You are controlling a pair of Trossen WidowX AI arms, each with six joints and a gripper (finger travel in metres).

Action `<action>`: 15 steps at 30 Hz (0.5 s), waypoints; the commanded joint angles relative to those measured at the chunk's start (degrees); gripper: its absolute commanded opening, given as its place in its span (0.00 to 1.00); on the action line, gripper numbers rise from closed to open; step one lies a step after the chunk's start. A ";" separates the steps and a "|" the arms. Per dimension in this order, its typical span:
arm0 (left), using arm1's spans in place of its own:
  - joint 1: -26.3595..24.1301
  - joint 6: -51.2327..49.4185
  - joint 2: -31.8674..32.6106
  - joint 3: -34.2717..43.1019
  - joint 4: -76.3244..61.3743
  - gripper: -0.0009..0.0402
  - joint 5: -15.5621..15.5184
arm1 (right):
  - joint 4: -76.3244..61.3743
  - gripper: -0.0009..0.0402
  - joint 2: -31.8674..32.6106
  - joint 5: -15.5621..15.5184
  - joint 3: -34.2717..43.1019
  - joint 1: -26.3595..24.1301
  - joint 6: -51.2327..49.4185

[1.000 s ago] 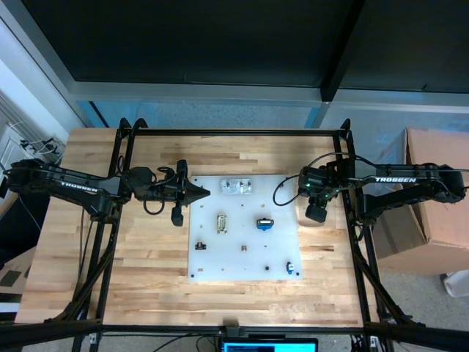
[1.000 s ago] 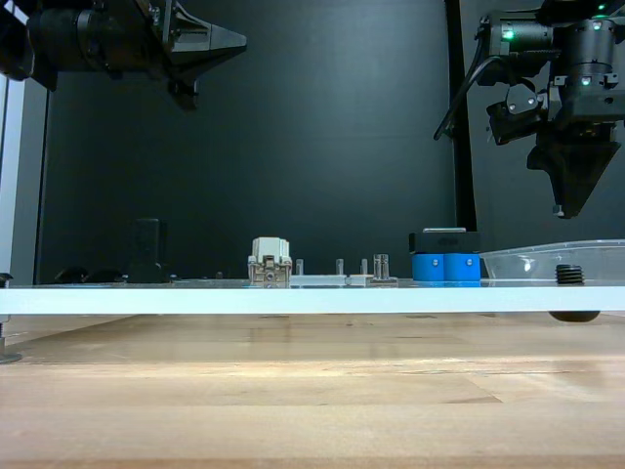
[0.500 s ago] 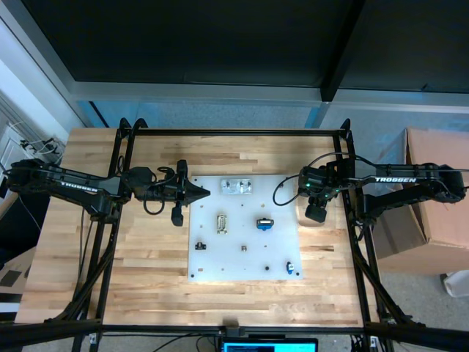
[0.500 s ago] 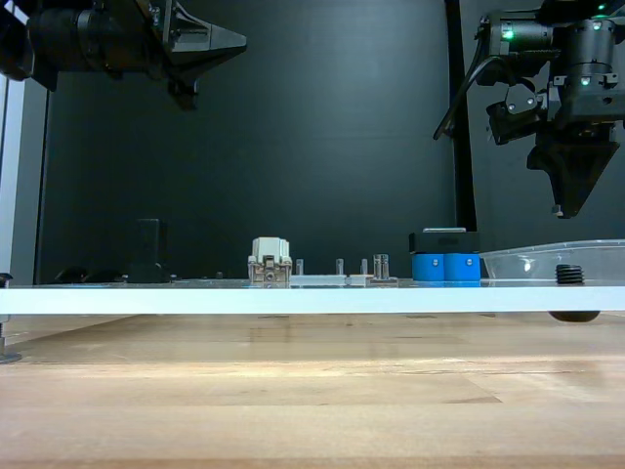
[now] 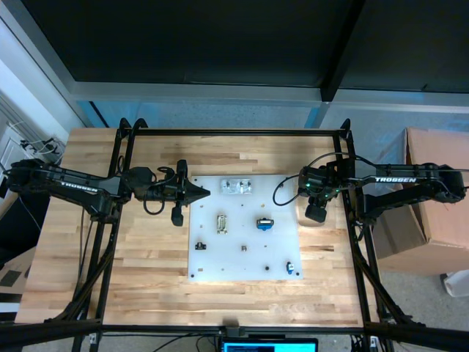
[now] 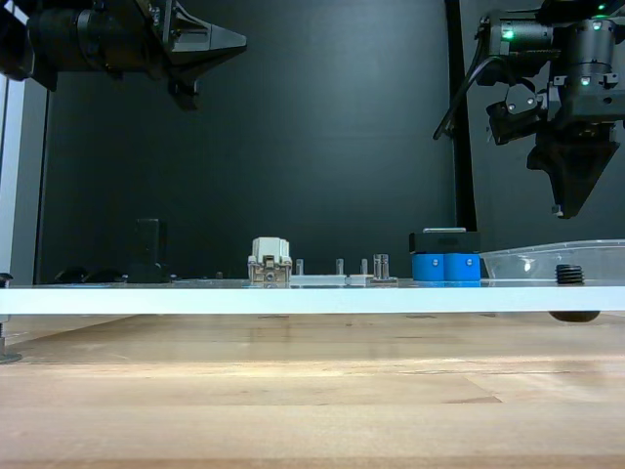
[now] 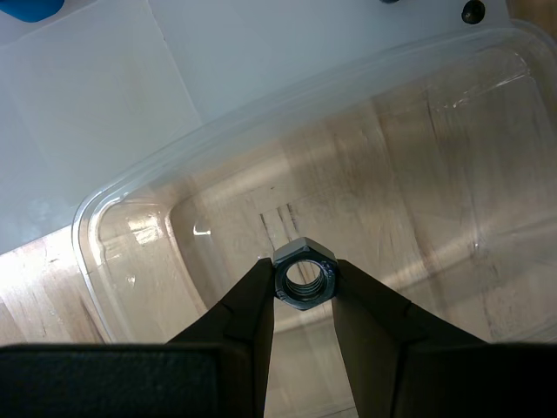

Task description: Unfasten the M12 nut and place it in the container

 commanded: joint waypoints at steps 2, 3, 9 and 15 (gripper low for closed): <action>0.00 0.00 0.02 0.02 0.00 0.02 0.00 | -0.02 0.05 0.00 0.02 0.02 0.00 0.33; 0.00 0.00 0.02 0.02 0.00 0.02 0.00 | -0.09 0.05 0.00 0.02 0.02 0.02 0.87; 0.00 0.00 0.02 0.02 0.02 0.02 0.00 | -0.11 0.05 0.00 0.02 0.02 0.98 3.23; 0.00 0.00 0.02 0.02 0.02 0.02 0.00 | -0.13 0.05 0.02 0.00 0.02 2.08 5.11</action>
